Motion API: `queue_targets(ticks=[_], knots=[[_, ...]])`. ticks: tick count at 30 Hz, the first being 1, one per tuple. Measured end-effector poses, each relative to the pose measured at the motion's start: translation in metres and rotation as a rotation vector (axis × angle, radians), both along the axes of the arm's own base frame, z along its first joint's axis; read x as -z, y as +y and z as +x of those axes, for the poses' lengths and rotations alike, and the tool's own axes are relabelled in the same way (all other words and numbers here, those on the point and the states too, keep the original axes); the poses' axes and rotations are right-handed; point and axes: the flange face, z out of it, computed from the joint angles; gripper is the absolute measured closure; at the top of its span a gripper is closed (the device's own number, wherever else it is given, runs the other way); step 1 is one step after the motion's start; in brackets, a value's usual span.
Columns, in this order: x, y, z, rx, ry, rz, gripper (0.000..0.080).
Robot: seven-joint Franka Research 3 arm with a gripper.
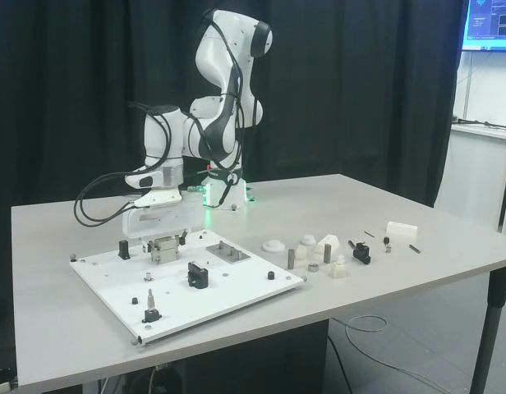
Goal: Remove waterproof.
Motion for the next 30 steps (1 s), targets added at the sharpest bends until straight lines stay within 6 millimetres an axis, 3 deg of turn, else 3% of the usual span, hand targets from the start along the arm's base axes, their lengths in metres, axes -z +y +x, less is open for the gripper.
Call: queue_targets(ticks=[30], knots=[[-0.0026,-0.0018,0.0017,-0.033,-0.004,-0.003,0.0003]])
